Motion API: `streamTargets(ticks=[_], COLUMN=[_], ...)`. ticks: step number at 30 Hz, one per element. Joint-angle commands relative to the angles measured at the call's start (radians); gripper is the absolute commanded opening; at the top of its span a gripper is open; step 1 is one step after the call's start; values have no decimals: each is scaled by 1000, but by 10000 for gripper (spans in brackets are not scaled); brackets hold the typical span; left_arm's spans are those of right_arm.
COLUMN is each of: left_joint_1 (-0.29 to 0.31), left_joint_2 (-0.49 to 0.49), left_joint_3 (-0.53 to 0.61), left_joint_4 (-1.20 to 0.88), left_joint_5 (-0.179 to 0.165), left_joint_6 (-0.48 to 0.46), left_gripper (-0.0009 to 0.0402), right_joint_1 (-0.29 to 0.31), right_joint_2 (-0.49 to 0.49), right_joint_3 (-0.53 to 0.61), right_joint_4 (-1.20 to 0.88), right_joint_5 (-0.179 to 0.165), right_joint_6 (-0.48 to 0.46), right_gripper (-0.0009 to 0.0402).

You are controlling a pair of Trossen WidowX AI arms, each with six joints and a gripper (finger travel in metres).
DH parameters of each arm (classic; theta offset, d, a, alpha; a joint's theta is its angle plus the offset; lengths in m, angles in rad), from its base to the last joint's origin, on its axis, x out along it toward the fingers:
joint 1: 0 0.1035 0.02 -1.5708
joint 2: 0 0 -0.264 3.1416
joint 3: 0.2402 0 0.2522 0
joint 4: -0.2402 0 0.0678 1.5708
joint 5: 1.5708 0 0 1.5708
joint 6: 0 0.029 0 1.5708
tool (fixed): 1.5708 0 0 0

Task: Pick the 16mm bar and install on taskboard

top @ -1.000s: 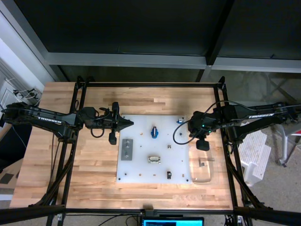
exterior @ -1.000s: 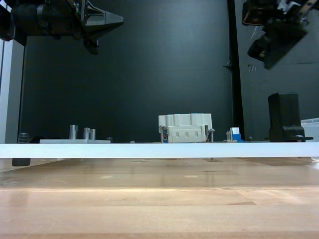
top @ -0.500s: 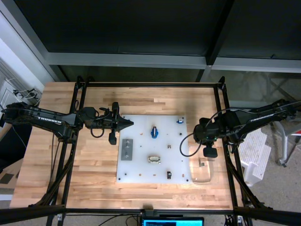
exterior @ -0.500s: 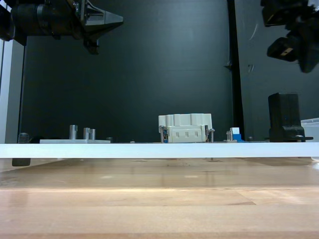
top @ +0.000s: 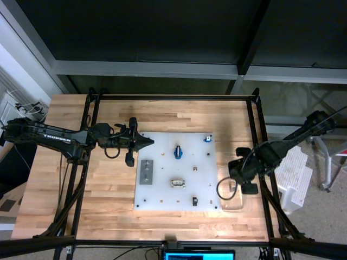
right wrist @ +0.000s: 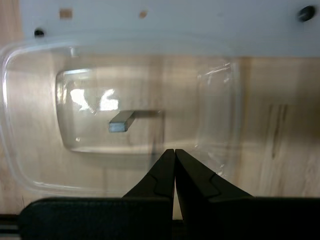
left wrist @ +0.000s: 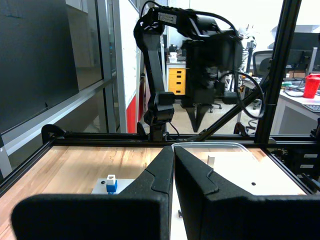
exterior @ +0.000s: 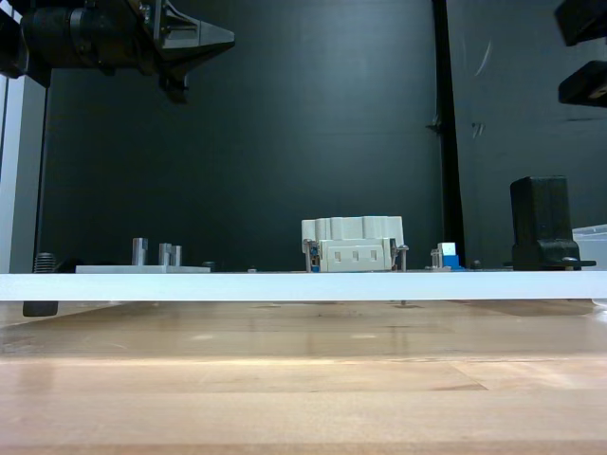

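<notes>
L gripper point(top: 148, 142) — taskboard point(top: 162, 189); R gripper point(right wrist: 174, 152) — tray point(right wrist: 215, 115)

Clear plastic tray point(right wrist: 35, 150) sat on wooden desk point(top: 108, 206); black frame point(top: 173, 98) ringed desk; yellow cabinet point(left wrist: 176, 80) beyond.

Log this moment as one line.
left gripper: shut, raised near taskboard corner | right gripper: shut, above clear tray | 16mm bar: in tray, ungrasped

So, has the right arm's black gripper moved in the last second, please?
Yes: the right gripper moved nearward off the white taskboard to above the clear tray; the left gripper stays at the board's far-left corner.
</notes>
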State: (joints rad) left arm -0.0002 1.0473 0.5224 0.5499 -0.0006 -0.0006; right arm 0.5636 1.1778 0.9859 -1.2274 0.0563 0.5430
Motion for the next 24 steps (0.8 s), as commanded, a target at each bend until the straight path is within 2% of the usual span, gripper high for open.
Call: streamTargets(ticks=[1,6,10,13,21,24], left_joint_1=[0,0,0,0,0,0], left_joint_2=[0,0,0,0,0,0], left_joint_3=[0,0,0,0,0,0], left_joint_4=[1,0,0,0,0,0], left_joint_5=[0,0,0,0,0,0], left_joint_6=[0,0,0,0,0,0], left_gripper=[0,0,0,0,0,0], right_joint_1=[44,94,129,153,175,183], right_joint_2=[26,61,87,102,132,148], right_joint_3=[0,0,-1,-1,-2,-2], right_joint_4=[5,35,44,47,63,68], right_joint_5=[-2,3,8,31,35,51], right_joint_6=[55,125,168,205,213,212], right_gripper=[0,3,23,49,129,155])
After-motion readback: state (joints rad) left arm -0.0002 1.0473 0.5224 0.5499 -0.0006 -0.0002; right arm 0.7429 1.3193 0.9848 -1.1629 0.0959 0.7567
